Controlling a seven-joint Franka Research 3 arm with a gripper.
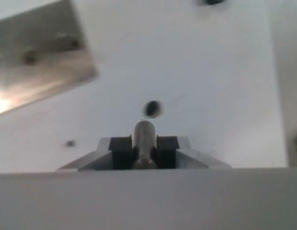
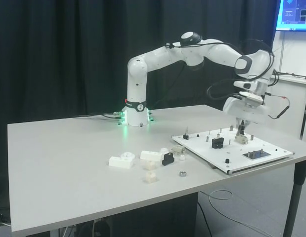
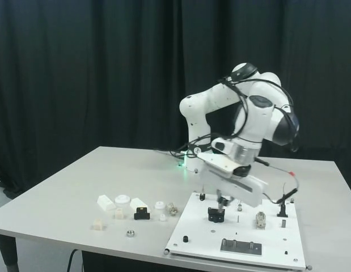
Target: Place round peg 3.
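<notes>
A: Where is the round peg (image 1: 144,139) now?
B: It sits between the black fingertips of the gripper (image 1: 144,152), which are closed tight on it. It hangs over the white board (image 1: 210,86).
A: And near the hole (image 1: 152,109)?
B: The tip is just beside that dark hole, apart from the metal plate (image 1: 40,57).
</notes>
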